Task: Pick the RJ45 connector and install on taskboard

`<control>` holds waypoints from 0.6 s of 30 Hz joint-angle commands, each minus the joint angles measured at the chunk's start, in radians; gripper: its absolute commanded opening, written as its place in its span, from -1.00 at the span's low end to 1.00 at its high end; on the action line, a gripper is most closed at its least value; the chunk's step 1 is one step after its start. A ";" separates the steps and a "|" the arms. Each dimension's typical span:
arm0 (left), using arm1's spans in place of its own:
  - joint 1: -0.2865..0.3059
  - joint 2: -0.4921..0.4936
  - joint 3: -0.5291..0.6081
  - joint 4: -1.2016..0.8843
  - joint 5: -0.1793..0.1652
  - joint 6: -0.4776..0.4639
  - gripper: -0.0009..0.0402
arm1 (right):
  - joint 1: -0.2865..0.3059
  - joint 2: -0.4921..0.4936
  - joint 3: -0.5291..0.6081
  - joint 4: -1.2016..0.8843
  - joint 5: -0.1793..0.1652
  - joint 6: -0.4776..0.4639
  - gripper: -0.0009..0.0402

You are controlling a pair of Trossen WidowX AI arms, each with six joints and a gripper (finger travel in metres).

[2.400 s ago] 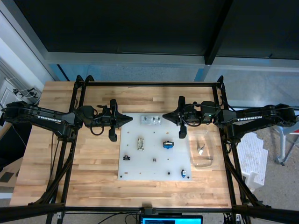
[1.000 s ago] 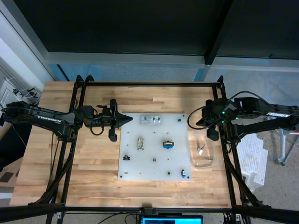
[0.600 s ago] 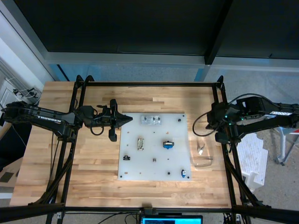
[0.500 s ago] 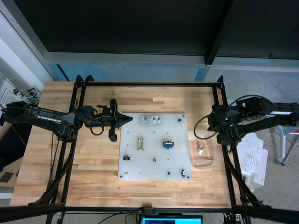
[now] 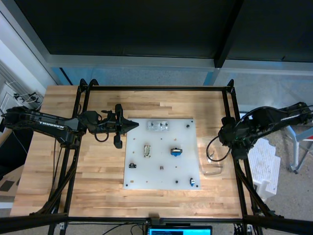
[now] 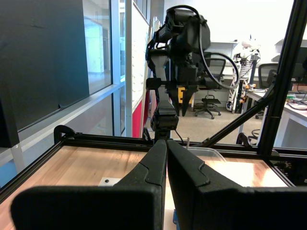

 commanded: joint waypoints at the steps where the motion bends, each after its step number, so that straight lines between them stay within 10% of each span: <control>1: 0.000 0.000 0.000 0.000 0.000 0.000 -0.96 | 0.020 0.020 -0.021 0.008 0.022 0.022 -0.44; 18: 0.000 0.000 0.000 0.000 0.000 0.000 -0.96 | 0.089 0.073 -0.187 0.163 0.018 0.092 -0.01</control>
